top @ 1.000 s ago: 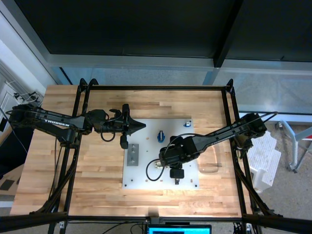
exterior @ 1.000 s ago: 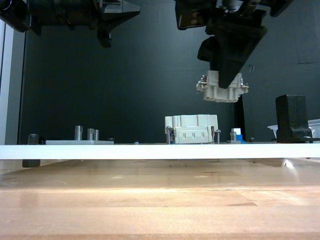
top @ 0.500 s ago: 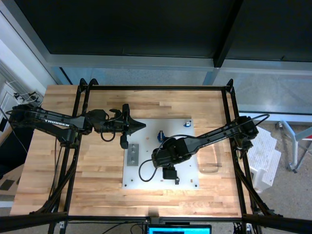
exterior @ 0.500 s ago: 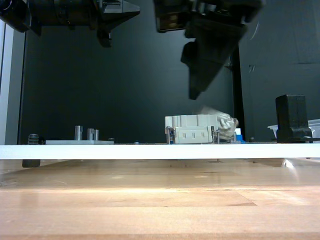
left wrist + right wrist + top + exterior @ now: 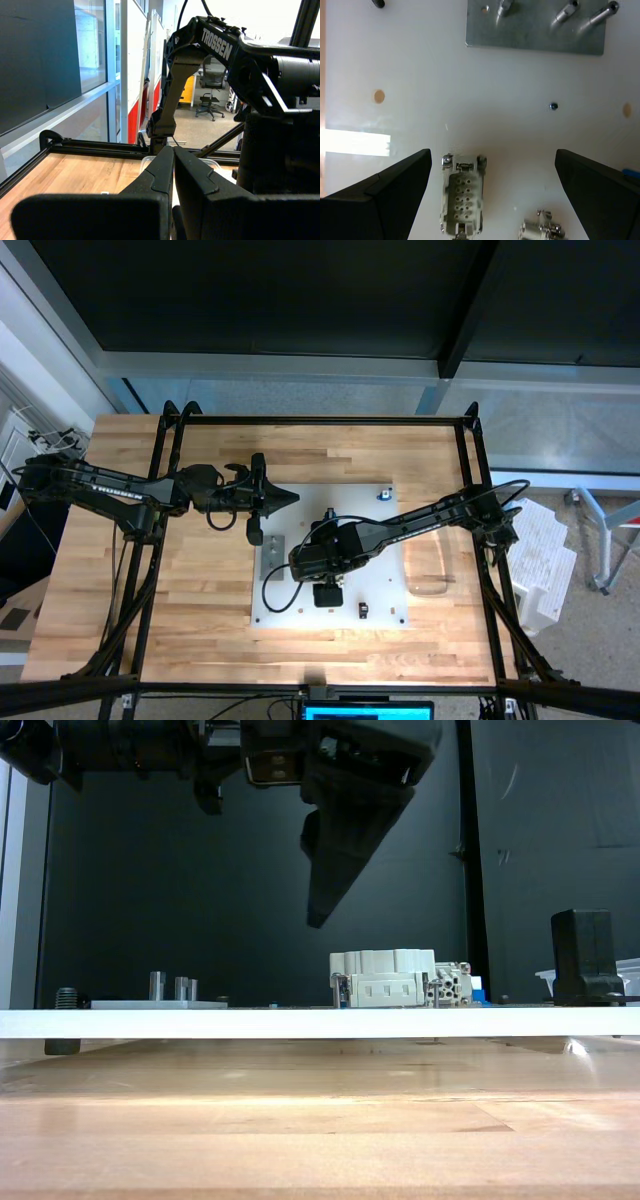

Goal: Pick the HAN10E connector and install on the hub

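On plate (image 5: 420, 125), connector (image 5: 448, 990) lies tipped on side just beside hub (image 5: 385, 978), not seated. Right gripper (image 5: 492, 165) wide open, empty, hovering above hub; connector offset beyond hub toward right arm's base. Right arm nearer. Left gripper (image 5: 173, 170) closed, parked high at left.

Bright overhead light, glare patch on the white plate (image 5: 420, 125).
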Robot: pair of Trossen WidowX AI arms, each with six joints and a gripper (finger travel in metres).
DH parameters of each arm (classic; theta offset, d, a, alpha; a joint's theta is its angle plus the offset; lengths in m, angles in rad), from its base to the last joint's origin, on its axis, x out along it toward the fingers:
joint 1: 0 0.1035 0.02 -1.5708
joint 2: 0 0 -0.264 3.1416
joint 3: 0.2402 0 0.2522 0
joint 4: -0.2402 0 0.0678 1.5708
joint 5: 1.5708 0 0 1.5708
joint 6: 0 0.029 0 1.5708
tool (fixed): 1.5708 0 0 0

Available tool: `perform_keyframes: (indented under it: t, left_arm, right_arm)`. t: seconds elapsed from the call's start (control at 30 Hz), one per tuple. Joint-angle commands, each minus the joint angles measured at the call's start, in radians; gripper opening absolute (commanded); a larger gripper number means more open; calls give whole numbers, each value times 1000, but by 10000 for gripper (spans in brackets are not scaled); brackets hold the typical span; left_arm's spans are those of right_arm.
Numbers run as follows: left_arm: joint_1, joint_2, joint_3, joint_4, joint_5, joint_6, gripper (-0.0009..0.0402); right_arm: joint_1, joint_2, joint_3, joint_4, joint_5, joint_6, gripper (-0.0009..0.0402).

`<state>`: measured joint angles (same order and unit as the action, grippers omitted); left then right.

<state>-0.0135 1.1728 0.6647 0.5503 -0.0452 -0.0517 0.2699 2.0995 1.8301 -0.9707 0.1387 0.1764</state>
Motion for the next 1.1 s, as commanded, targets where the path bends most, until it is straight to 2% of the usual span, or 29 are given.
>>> perform_keyframes:
  t: [0.03, 0.4, 1.1]
  left_arm:
    - [0, 0, 0, 0, 0, 0, 1]
    - [0, 0, 0, 0, 0, 0, 1]
    - [0, 0, 0, 0, 0, 0, 1]
  right_arm:
    - [0, 3, 5, 10, 0, -6, 337]
    - [-1, 3, 5, 3, 0, -6, 317]
    - [-1, 2, 5, 0, 0, -7, 318]
